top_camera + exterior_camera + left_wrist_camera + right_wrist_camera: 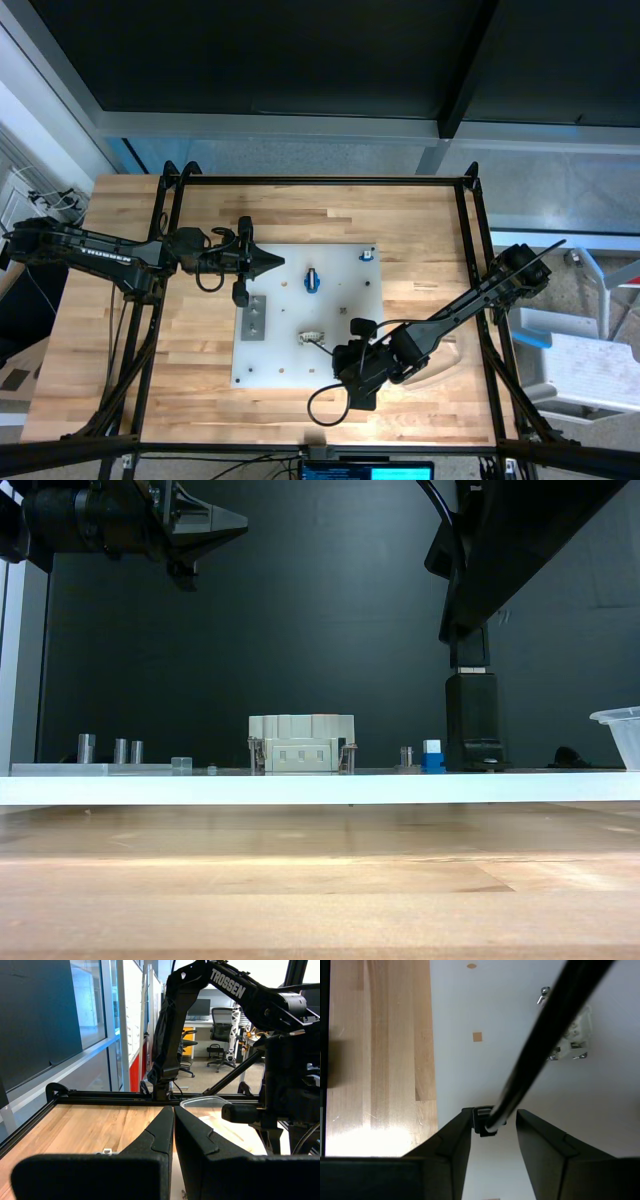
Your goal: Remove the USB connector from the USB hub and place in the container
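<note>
Right tool stands low on the near-right part of the white board, fingers narrowly apart astride the USB connector; the container sits on the desk just right of the board; left tool hovers high over the board's far-left edge, fingers together.

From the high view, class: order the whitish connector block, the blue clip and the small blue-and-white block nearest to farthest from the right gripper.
The right gripper stands at the white board's near edge; the left gripper hangs high, left.
1. Whitish connector block, just left.
2. Blue clip, mid-board.
3. Small blue-and-white block, far edge.
</note>
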Robot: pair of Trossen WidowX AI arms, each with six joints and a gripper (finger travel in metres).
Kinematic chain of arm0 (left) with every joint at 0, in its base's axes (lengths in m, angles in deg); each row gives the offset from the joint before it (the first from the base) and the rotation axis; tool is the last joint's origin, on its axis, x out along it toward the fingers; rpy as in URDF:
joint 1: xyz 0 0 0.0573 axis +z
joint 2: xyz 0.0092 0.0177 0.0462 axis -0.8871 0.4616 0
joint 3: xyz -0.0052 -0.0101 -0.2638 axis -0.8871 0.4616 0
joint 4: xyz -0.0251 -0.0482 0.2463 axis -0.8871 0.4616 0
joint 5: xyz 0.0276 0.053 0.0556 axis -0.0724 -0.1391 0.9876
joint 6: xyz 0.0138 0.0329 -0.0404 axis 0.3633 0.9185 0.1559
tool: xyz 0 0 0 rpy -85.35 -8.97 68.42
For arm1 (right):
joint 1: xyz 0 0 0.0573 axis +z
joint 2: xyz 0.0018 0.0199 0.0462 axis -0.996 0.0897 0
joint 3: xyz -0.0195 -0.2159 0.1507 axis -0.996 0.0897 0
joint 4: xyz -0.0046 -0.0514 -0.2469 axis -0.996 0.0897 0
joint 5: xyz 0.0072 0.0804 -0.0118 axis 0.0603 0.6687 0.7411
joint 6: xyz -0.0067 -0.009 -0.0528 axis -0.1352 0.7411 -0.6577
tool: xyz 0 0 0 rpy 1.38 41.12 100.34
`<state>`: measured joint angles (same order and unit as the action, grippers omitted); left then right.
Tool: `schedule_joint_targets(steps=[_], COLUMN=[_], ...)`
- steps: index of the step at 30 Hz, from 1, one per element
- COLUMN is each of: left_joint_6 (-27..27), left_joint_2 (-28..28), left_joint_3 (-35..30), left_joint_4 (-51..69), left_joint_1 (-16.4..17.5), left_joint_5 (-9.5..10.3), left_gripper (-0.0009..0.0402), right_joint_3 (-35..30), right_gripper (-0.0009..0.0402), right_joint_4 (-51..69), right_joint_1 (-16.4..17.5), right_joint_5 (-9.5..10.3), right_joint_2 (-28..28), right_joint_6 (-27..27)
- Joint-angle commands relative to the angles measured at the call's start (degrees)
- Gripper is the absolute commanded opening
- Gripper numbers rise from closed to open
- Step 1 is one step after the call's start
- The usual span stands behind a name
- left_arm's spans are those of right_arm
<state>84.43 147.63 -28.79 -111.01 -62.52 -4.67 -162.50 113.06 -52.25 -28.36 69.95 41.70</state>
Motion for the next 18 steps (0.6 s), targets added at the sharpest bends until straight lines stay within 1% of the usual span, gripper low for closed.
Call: schedule_joint_targets(steps=[1,11,13,18], left_joint_6=[0.0,0.0,0.0,0.0], left_joint_2=[0.0,0.0,0.0,0.0], left_joint_3=[0.0,0.0,0.0,0.0], left_joint_4=[0.0,0.0,0.0,0.0], left_joint_1=[0.0,0.0,0.0,0.0], left_joint_5=[-0.02,0.00,-0.02,-0.02], left_gripper=[0.0001,0.0001,0.0001,0.0001], right_joint_3=[0.0,0.0,0.0,0.0], right_gripper=[0.0084,-0.0003,0.0003,0.0001], right_joint_4=[-0.1,0.1,0.1,-0.6], right_joint_1=[0.0,0.0,0.0,0.0], right_joint_5=[-0.04,-0.11,-0.20,-0.24], right_joint_2=[0.0,0.0,0.0,0.0], right_joint_6=[-0.2,-0.3,-0.3,-0.3])
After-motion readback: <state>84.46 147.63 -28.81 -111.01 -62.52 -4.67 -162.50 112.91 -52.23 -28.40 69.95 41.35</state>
